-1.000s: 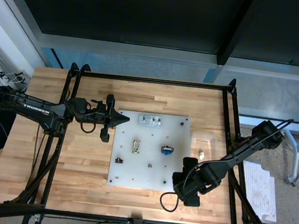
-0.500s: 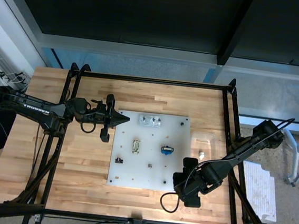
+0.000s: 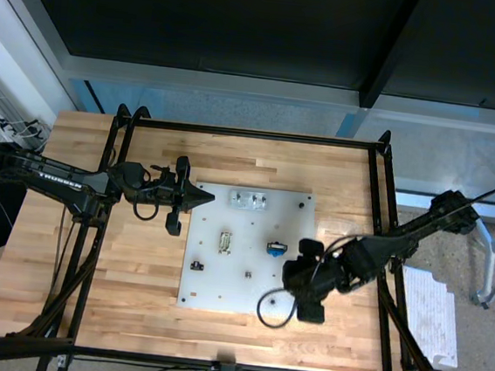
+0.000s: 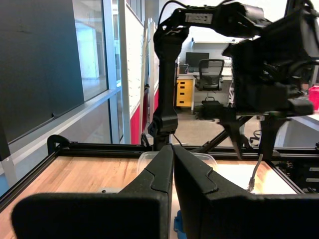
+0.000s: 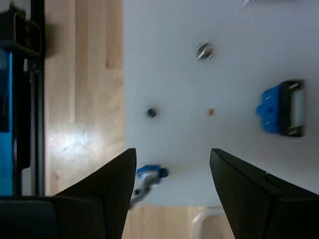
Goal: Pick the RJ45 connector and install on taskboard
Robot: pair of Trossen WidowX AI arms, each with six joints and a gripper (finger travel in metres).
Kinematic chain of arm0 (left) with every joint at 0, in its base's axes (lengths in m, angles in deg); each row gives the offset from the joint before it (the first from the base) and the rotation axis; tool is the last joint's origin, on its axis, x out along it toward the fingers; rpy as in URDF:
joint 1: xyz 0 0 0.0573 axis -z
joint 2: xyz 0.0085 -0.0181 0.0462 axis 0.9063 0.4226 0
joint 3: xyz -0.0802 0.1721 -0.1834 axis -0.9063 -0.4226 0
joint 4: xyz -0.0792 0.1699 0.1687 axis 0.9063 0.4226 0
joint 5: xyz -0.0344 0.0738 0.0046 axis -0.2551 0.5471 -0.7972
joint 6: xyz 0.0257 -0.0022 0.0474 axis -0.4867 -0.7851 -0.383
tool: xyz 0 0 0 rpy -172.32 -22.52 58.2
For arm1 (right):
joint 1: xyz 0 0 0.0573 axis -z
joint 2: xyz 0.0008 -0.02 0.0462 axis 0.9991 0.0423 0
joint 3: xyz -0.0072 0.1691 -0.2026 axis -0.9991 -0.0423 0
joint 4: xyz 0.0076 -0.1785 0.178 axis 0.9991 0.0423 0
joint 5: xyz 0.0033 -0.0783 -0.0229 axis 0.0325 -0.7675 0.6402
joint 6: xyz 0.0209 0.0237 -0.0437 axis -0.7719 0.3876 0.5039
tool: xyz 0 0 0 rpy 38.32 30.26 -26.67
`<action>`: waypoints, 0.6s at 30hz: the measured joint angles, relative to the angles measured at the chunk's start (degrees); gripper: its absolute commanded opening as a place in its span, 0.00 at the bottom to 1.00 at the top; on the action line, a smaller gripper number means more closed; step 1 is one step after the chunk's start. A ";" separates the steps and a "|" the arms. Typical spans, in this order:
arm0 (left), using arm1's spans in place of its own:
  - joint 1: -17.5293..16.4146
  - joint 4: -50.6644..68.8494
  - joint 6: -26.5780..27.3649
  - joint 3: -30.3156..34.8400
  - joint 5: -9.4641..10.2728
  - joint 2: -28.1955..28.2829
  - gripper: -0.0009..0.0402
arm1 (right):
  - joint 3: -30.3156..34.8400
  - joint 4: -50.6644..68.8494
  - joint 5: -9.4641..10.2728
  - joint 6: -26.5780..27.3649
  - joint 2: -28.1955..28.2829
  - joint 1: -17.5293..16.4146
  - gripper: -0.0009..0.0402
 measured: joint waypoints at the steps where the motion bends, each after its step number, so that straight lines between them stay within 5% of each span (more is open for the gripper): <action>1: 0.00 0.00 0.00 0.00 0.00 0.00 0.02 | -0.02 0.02 -0.94 0.79 -0.46 0.90 0.50; 10: 0.00 0.00 0.00 0.00 0.00 0.00 0.02 | -0.07 -1.79 -3.19 12.33 -5.70 10.82 0.36; 18: 0.00 0.00 0.02 -0.02 0.00 0.00 0.02 | -0.11 -5.55 -2.64 23.26 -9.27 20.79 0.14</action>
